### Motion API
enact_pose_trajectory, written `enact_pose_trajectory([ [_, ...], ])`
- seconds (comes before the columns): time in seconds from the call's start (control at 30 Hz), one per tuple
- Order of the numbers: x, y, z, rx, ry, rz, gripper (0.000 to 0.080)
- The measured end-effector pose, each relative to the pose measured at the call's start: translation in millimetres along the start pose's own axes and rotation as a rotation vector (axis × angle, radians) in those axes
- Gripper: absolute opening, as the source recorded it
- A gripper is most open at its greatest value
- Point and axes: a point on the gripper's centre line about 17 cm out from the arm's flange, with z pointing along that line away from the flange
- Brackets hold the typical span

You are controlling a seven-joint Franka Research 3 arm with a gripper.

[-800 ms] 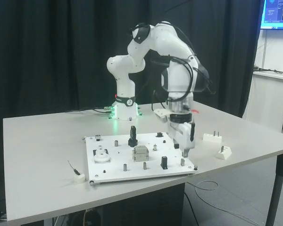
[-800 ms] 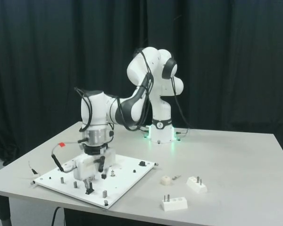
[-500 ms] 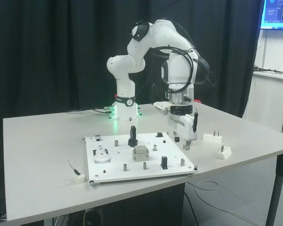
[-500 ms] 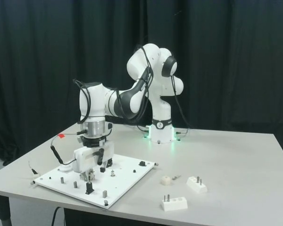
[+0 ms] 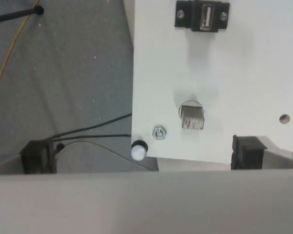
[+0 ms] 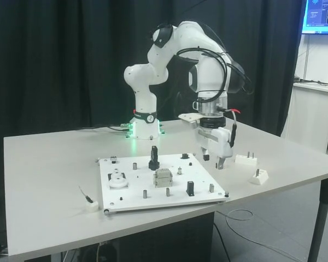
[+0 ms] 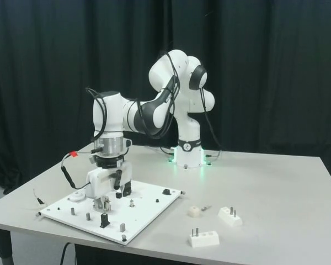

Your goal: Pick USB.

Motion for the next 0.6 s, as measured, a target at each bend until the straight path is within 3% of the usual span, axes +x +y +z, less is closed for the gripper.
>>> enact_pose_trajectory([
  [0.13,1,-2,-2.7,0.003,0.012,-0.042,0.0800],
  [0.37,7,-7,-9.3,0.007,0.043,-0.229,0.0800],
  [0.6,29,-12,-20.1,0.003,0.072,-0.382,0.0800],
])
